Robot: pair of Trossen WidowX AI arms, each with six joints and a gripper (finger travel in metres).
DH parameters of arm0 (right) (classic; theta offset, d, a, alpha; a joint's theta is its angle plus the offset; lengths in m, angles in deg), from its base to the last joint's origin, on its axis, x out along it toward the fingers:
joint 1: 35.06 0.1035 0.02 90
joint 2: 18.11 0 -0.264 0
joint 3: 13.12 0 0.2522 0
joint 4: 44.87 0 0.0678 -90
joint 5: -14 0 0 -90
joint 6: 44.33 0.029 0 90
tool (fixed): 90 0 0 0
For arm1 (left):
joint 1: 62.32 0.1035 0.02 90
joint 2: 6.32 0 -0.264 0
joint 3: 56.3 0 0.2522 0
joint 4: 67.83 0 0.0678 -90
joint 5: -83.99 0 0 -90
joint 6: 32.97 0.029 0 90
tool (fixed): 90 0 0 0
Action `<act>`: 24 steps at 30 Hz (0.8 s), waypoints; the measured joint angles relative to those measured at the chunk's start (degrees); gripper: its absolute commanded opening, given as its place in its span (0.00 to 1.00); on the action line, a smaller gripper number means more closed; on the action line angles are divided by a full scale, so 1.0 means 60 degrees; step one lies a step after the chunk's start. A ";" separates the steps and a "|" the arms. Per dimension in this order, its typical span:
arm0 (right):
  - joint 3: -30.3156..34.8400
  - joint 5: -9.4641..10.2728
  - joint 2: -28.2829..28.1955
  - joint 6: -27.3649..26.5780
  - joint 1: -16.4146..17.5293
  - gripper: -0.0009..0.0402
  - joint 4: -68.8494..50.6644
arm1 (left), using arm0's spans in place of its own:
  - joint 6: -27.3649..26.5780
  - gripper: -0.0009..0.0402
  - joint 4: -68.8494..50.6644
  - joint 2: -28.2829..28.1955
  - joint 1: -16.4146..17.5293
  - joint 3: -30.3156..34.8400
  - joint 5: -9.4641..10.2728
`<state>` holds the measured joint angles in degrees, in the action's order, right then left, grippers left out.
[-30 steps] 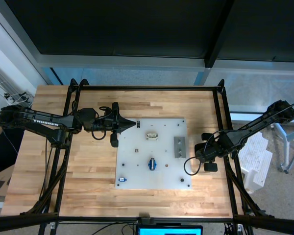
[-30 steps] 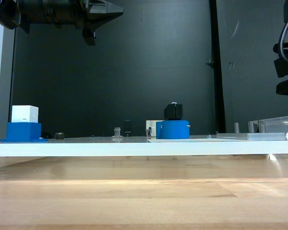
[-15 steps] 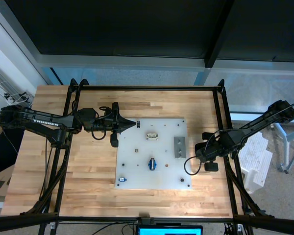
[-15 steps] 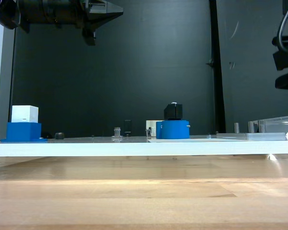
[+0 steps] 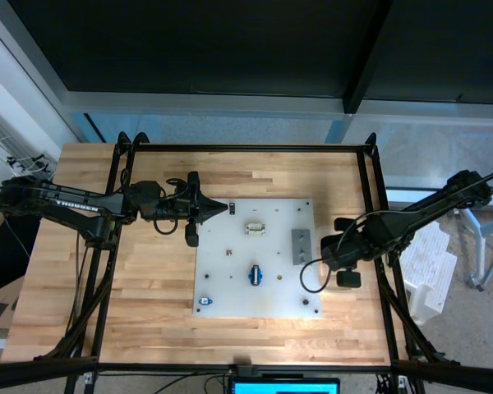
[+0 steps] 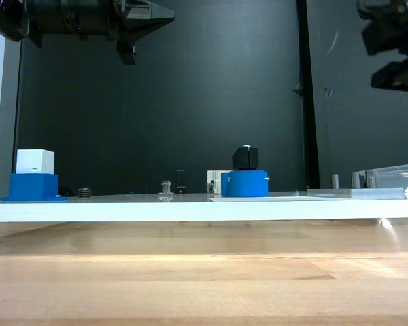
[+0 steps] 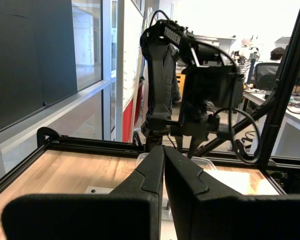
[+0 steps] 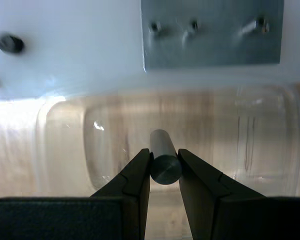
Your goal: Pick the 16mm cylinder and install on the taskboard
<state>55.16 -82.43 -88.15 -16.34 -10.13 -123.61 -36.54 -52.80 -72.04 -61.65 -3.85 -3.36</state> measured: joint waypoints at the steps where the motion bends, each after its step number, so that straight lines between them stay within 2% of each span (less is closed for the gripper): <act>1: 0.0211 0.0000 -0.0204 -0.0011 -0.0036 0.03 -0.0015 | -0.0004 0.02 0.0000 0.0004 0.0000 0.0004 0.0000; 13: 0.2342 -0.0004 -0.2758 -0.0069 -0.0368 0.03 0.0211 | -0.0004 0.02 0.0000 0.0004 0.0000 0.0000 0.0000; 24: 0.3512 -0.0004 -0.4058 -0.0069 -0.0401 0.03 0.0310 | 0.0000 0.02 0.0000 0.0000 0.0000 0.0000 0.0000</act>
<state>76.23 -82.46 -112.50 -16.76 -12.53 -121.75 -36.54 -52.80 -72.04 -61.65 -3.85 -3.36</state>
